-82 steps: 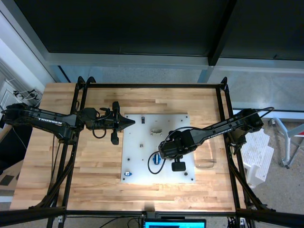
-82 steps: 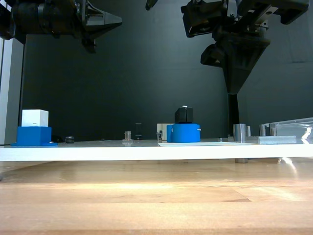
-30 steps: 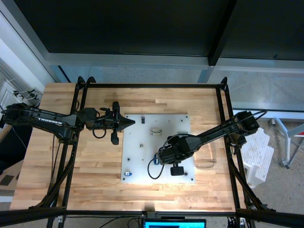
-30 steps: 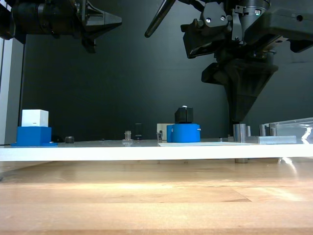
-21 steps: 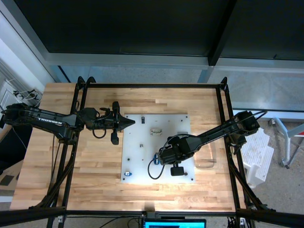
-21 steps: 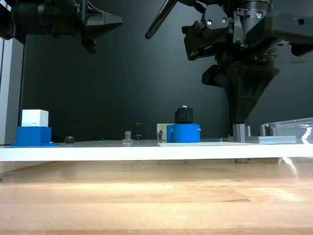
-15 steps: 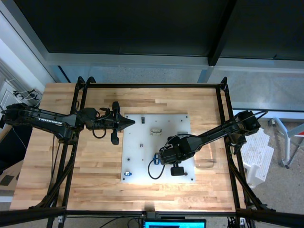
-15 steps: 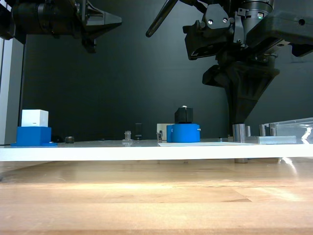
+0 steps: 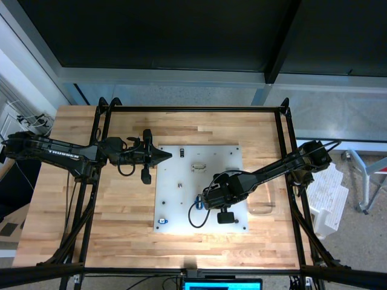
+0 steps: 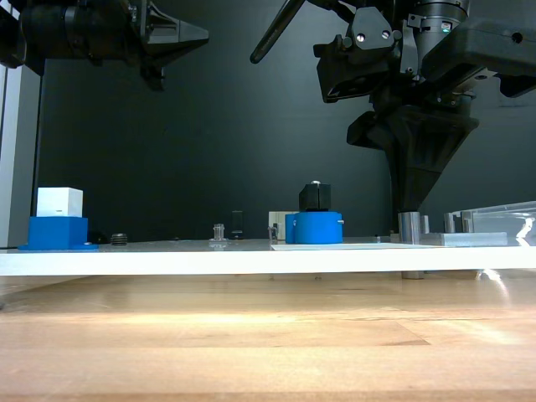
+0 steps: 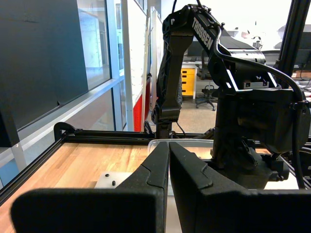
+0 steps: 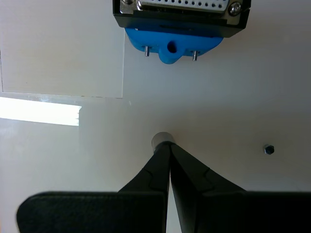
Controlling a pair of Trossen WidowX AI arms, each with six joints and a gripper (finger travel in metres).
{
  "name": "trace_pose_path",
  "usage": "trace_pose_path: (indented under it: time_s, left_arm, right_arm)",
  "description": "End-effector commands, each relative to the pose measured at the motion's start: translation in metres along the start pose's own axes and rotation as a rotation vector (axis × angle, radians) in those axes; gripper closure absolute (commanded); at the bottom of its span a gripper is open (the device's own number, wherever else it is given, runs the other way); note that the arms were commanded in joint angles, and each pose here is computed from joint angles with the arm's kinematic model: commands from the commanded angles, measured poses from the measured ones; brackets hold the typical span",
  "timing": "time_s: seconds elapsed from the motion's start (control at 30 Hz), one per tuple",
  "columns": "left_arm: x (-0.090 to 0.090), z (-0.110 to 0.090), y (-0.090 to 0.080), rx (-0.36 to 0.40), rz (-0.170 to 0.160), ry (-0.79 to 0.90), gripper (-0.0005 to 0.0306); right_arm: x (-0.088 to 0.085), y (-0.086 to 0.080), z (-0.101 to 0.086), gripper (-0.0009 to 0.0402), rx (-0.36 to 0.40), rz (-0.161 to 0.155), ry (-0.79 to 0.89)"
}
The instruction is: Remove the 16mm cylinder and place in the container
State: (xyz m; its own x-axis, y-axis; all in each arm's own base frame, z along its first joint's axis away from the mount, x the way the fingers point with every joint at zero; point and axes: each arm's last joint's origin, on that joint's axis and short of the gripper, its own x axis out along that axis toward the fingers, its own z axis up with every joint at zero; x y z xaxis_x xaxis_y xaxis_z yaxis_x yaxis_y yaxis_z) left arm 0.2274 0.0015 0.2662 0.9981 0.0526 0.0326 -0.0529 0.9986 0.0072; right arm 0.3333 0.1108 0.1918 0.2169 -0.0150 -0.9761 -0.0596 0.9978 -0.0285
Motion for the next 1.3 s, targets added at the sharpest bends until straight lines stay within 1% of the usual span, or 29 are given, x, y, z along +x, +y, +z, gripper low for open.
trace_pose_path:
  time_s: [0.03, 0.47, 0.57, 0.67, 0.87, 1.03, 1.17, 1.3]
  left_arm:
    - [0.0001, -0.0001, 0.0000, 0.000, 0.000, 0.000, 0.0300]
    - [0.0001, -0.0001, 0.0000, 0.000, 0.000, 0.000, 0.0300]
    - [0.0001, -0.0001, 0.0000, 0.000, 0.000, 0.000, 0.0300]
    - [0.0001, -0.0001, 0.0000, 0.000, 0.000, 0.000, 0.0300]
    - [0.0001, -0.0001, 0.0001, 0.000, 0.000, 0.000, 0.0300]
    - [0.0001, -0.0001, 0.0001, 0.000, 0.000, 0.000, 0.0300]
    - [0.0001, -0.0001, 0.0001, 0.000, 0.000, 0.000, 0.0300]
    - [0.0001, -0.0001, 0.0001, 0.000, 0.000, 0.001, 0.0300]
  right_arm:
    - [0.0013, 0.0001, -0.0002, 0.0393, 0.000, 0.001, 0.004]
    - [0.0013, 0.0000, -0.0001, 0.0393, 0.002, 0.000, 0.004]
    - [0.0013, 0.0000, -0.0001, 0.0386, 0.006, 0.000, 0.004]
    - [0.0012, 0.0001, -0.0001, 0.0364, 0.009, 0.000, 0.003]
    - [0.0012, 0.0001, -0.0002, 0.0296, 0.018, -0.001, 0.004]
    - [0.0012, 0.0000, -0.0002, 0.0248, 0.018, -0.003, 0.003]
    - [0.0012, 0.0001, -0.0003, 0.0221, 0.018, -0.003, 0.004]
    - [0.0012, 0.0001, -0.0005, 0.0209, 0.018, -0.003, 0.006]
